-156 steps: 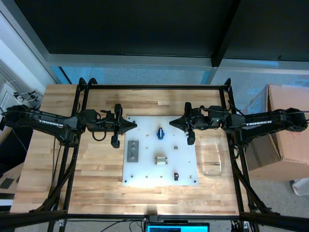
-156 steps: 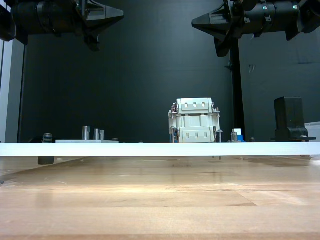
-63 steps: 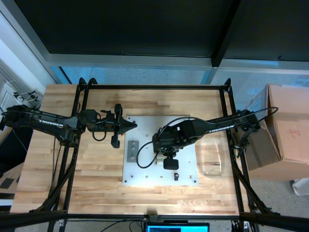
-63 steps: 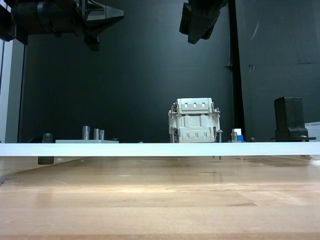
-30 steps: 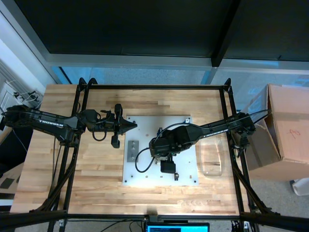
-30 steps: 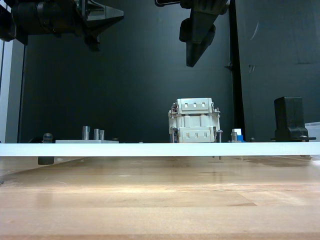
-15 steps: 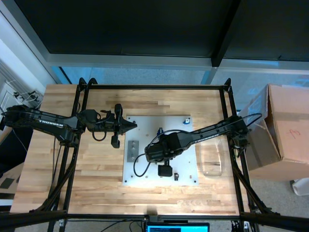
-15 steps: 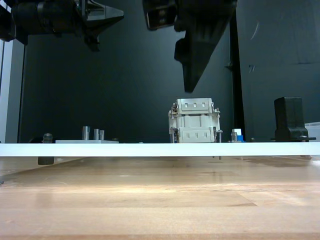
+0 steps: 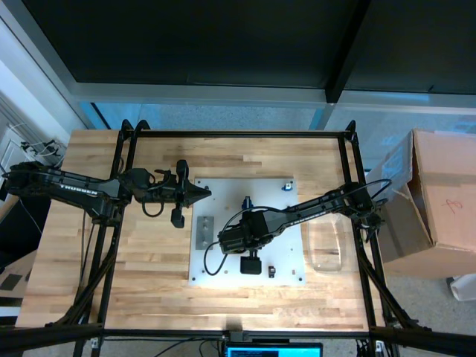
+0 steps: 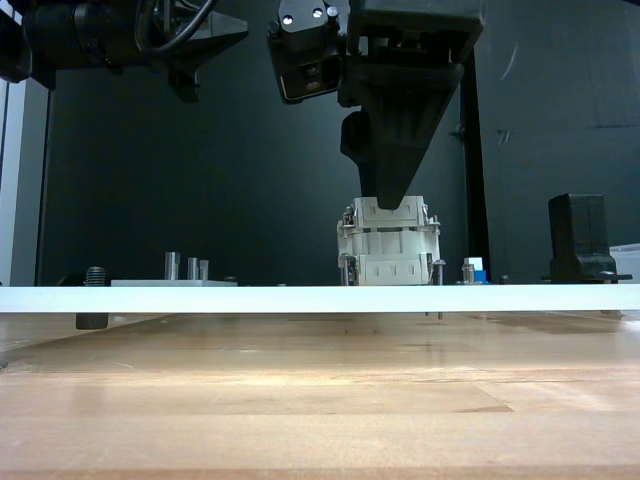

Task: Remove the HAN10E connector from the taskboard and place in the container

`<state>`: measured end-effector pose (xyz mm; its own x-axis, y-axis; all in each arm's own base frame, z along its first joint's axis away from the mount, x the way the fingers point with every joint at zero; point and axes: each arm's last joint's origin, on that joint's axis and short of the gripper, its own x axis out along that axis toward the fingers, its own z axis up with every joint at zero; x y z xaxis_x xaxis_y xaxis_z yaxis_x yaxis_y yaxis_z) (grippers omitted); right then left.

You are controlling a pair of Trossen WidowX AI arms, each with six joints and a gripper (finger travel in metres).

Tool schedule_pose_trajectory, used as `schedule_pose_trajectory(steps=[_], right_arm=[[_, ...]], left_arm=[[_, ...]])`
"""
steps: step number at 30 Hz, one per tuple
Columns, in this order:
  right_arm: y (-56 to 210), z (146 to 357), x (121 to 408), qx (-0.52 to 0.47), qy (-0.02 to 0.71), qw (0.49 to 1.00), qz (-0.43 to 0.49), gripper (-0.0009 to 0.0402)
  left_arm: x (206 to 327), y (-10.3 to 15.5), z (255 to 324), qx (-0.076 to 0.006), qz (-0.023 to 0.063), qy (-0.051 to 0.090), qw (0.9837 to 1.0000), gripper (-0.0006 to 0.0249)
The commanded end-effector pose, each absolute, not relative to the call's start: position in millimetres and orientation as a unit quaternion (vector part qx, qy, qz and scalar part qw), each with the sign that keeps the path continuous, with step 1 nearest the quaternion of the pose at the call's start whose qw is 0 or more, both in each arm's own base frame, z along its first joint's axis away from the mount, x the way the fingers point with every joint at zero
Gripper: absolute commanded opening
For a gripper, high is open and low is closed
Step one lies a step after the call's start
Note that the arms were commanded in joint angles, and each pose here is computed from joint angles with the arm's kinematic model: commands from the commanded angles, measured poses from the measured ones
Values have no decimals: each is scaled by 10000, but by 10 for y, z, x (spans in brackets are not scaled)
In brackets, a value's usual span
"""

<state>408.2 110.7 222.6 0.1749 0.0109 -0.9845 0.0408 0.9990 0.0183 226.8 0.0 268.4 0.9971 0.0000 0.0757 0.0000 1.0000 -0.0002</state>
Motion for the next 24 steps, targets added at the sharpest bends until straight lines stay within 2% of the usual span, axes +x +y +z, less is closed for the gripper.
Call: schedule_pose_trajectory(steps=[1,16,21,24], right_arm=[[1108,2214,4076,184,6433,7653,-108,284],[1101,2194,4068,108,6435,7651,-190,56],[1099,2229,4057,115,6406,7675,-179,7],[1098,2267,4047,127,6373,7703,-171,0]], left_arm=[[2268,0,2686,1,2,-382,9993,0],[2269,0,2685,1,0,-379,9993,0],[2269,0,2685,1,2,-379,9993,0],[2268,0,2686,1,2,-382,9993,0]])
